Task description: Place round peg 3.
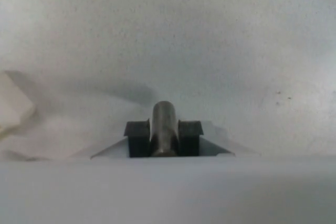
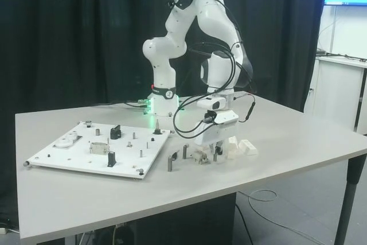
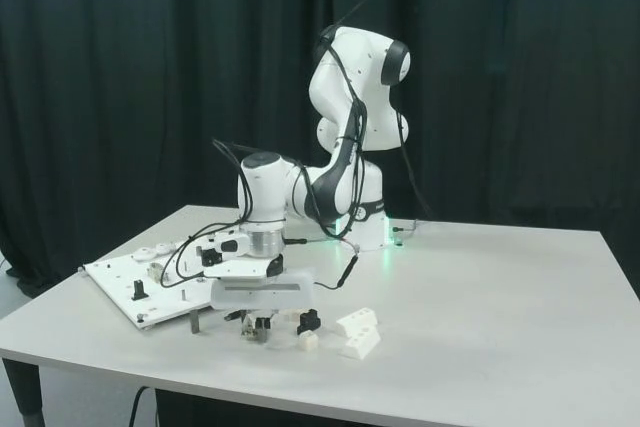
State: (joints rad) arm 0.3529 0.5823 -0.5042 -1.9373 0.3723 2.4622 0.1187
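The end effector (image 1: pixel 164 139) is clenched on round peg 3 (image 1: pixel 164 124) low over the surface (image 1: pixel 210 51) — a stiff, smooth, likely slippery cylinder, best held mid-shaft.

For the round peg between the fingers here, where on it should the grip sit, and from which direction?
Grip the round peg on its curved sides near the upper end, coming straight down from above. It stands upright on the grey table, and the gripper already has its black fingers flanking it that way.
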